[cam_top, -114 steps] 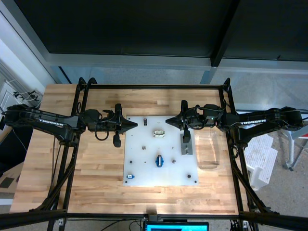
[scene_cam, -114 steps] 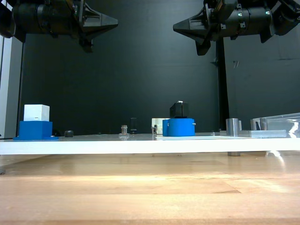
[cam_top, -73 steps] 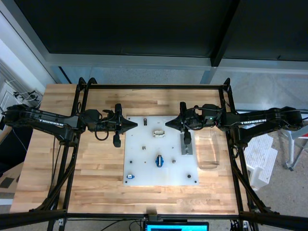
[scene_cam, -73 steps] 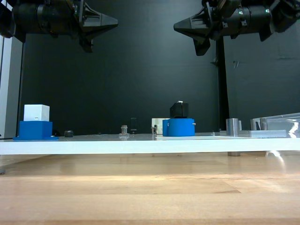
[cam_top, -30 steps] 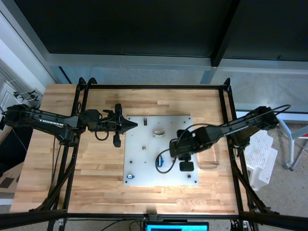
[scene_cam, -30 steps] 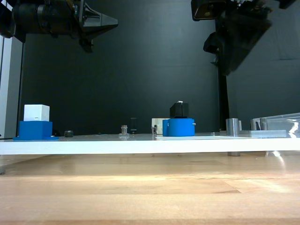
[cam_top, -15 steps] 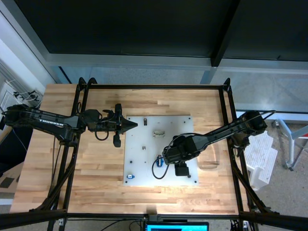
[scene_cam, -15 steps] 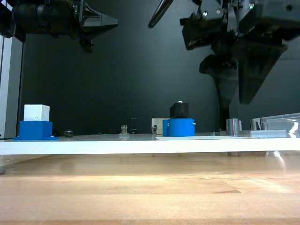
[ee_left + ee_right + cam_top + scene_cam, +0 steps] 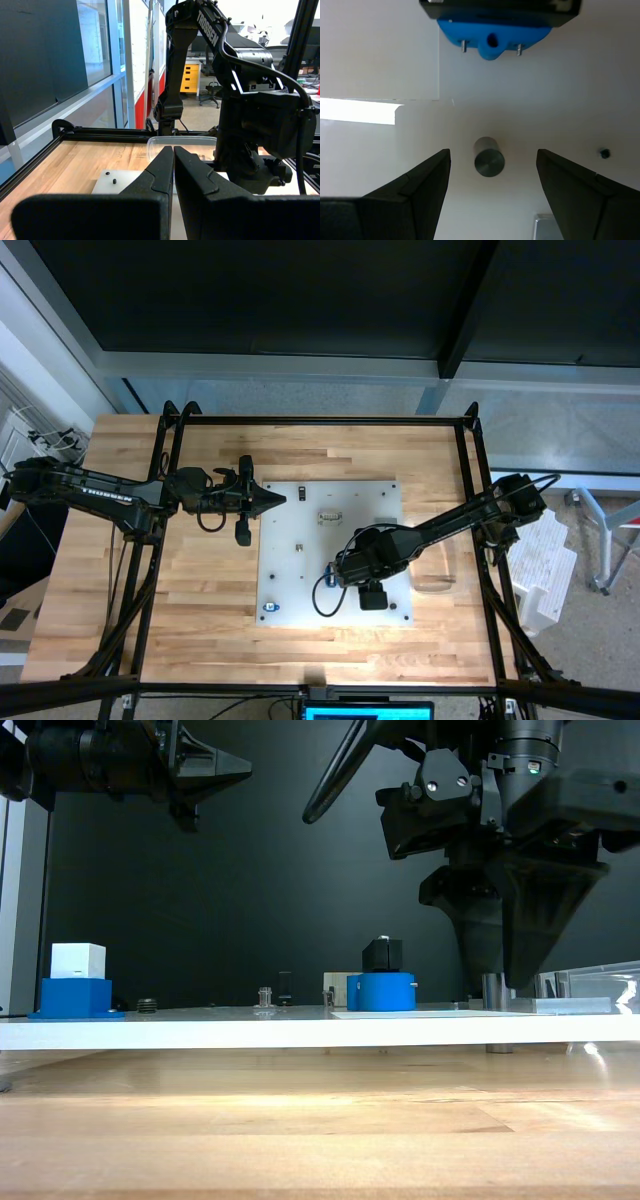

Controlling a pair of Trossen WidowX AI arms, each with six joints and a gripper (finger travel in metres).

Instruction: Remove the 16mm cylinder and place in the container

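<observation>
The 16mm cylinder (image 9: 488, 157) is a stubby grey metal peg standing upright on the white board (image 9: 300, 580). My right gripper (image 9: 493, 154) hangs open just above it, one finger on each side, touching nothing. In the low view the right gripper (image 9: 503, 978) comes down to the top of the cylinder (image 9: 496, 992). From above, the right gripper (image 9: 347, 568) hides the cylinder. The container (image 9: 440, 578), a clear tub, lies beside the board's right edge. My left gripper (image 9: 272, 498) is shut and parked high at the board's left edge.
A blue fixture (image 9: 492, 30) sits on the board just beyond the cylinder, and shows with a black part on top in the low view (image 9: 385, 990). A white cube on a blue base (image 9: 75, 982) stands at the board's near left. A flat grey block (image 9: 570, 1005) lies to the right.
My right arm has swung from its high parked pose down over the board and lowered until its open fingers straddle the cylinder. The left arm has not moved.
</observation>
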